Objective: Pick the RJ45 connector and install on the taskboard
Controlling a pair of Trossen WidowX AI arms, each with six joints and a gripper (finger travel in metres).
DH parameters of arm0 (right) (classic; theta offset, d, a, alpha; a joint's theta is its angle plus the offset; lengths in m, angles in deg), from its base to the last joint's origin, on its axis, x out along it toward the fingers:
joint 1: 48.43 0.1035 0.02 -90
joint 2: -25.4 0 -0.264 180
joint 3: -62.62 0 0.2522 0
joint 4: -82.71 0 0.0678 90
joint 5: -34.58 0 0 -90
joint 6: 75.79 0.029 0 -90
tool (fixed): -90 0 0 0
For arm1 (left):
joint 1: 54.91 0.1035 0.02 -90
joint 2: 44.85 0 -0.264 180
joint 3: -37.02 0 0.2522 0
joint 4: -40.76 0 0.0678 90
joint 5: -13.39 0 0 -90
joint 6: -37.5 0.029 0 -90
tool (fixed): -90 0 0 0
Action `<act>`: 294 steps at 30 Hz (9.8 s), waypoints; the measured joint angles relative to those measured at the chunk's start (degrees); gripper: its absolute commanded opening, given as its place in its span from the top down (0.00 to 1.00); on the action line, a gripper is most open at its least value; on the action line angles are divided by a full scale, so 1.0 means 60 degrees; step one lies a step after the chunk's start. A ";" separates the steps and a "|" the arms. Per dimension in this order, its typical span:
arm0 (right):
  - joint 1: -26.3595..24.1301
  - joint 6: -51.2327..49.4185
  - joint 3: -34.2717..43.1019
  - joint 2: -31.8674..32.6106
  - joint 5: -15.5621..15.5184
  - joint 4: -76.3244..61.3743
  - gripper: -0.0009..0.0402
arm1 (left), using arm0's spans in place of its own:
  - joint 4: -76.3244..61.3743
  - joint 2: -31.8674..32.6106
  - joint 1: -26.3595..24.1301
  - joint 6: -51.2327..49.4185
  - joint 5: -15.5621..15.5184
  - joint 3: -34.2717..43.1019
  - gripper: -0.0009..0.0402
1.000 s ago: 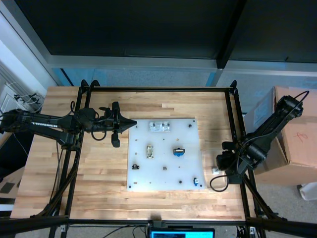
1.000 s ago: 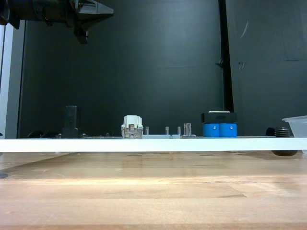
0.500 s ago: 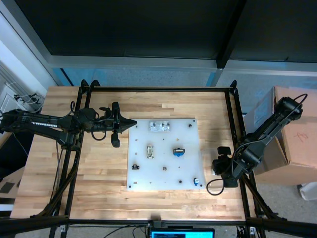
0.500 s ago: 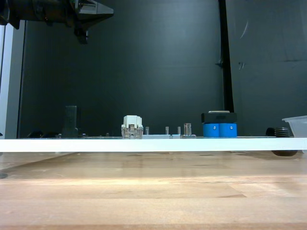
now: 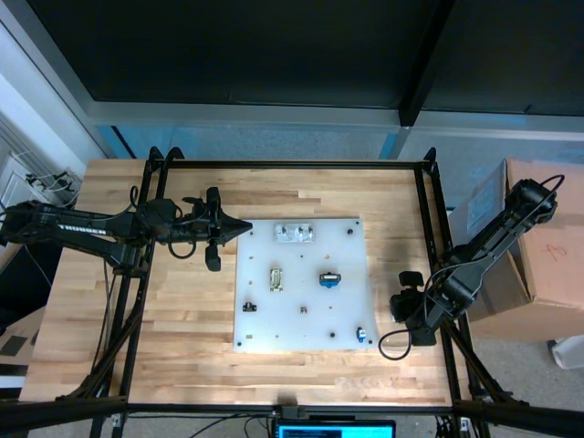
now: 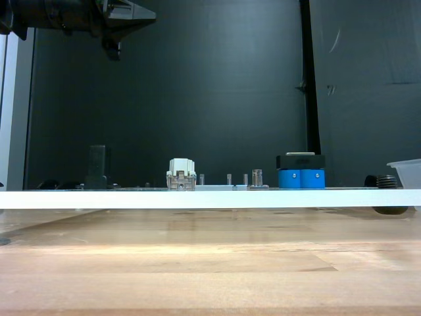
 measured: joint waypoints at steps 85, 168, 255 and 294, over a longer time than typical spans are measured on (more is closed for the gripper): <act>-0.1475 -0.1060 0.5362 0.4058 -0.0106 -0.1483 0.98 | 0.0004 0.0004 0.0000 0.0004 0.0004 -0.0004 0.98; -0.1577 -0.1432 0.4812 0.4346 -0.0178 -0.0543 0.90 | 0.0000 0.0004 0.0000 0.0000 0.0000 0.0000 0.98; -0.9194 -0.6349 -0.0073 -0.2554 -0.2182 1.0448 0.98 | 0.0000 0.0000 0.0000 0.0004 0.0004 0.0000 0.98; -0.8539 -0.6022 -0.0073 -0.2375 -0.1927 1.0615 0.98 | 0.0000 0.0000 0.0000 0.0000 0.0004 0.0000 0.98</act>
